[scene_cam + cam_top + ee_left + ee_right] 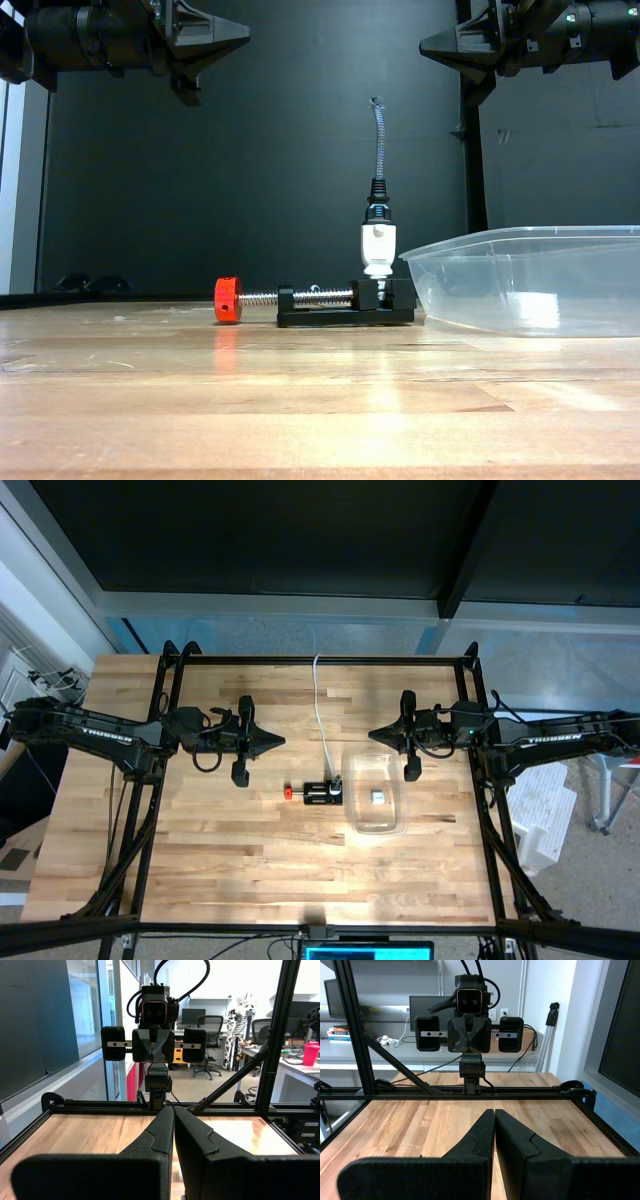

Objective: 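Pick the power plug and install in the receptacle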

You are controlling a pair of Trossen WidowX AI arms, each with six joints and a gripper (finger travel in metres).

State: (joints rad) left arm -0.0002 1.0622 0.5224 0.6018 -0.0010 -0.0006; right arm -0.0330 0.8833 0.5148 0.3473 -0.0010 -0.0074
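The receptacle (pixel 337 784) is a small white socket (pixel 378 246) standing upright in a black clamp (pixel 345 304) with a red knob (pixel 227 299), near the table's middle. Its white cable (pixel 320 705) runs away toward the far edge. I cannot make out the power plug in any view. My left gripper (pixel 282 742) hovers high, left of the clamp, fingers shut together on nothing (pixel 174 1108). My right gripper (pixel 371 735) hovers high above the far rim of the clear tray (pixel 400 815), also shut and holding nothing (pixel 494 1111). The two grippers point at each other.
The clear rounded plastic tray (pixel 530 285) sits just right of the clamp and holds a small pale square patch (pixel 378 797). A black frame (pixel 320 661) runs round the wooden table. Bare wood lies in front of the clamp and tray.
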